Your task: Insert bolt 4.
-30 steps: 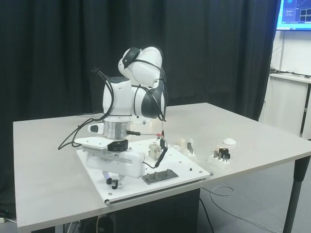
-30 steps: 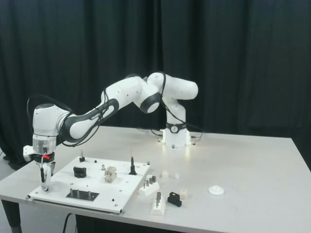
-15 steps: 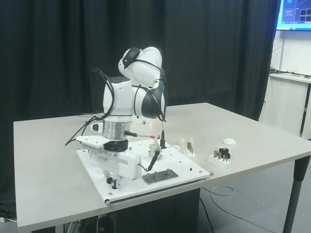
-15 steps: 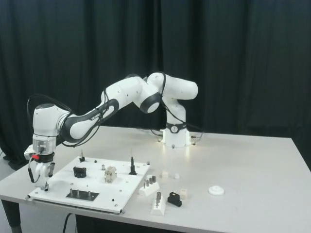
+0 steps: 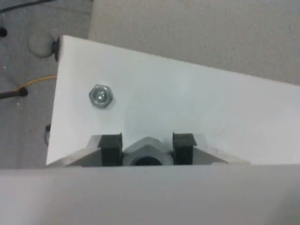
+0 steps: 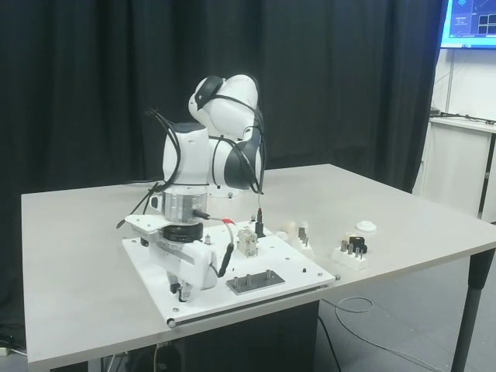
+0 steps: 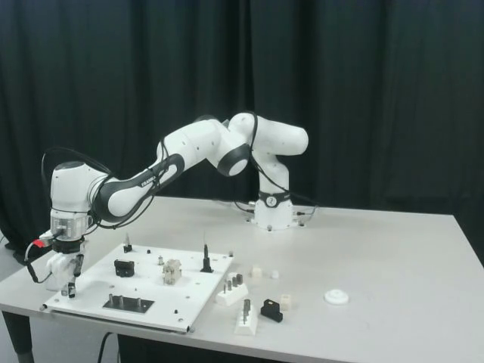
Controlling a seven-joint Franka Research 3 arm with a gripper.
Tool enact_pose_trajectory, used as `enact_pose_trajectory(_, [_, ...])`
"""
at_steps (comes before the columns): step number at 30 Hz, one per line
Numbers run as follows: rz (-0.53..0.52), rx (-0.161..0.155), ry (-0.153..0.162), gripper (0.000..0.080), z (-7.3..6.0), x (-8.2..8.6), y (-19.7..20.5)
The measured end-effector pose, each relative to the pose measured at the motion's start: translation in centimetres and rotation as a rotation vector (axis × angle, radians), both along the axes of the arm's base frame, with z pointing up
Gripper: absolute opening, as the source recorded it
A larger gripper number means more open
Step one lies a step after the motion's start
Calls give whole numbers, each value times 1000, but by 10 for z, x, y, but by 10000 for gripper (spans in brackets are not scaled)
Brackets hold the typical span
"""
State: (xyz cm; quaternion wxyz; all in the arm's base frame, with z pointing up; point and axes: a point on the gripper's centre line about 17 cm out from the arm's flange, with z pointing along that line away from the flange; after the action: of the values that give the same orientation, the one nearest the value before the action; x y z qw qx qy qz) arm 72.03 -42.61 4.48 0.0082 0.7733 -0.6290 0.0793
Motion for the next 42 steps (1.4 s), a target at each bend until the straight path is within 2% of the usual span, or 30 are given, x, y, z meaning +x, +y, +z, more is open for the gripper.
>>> enact_pose_trajectory(18, [-182, 20, -14, 227, 0, -1, 0])
enact_pose_trajectory(23, [-225, 16, -14, 227, 0, -2, 0])
enact_pose_trajectory(42, [-277, -14, -4, 227, 1, -3, -1])
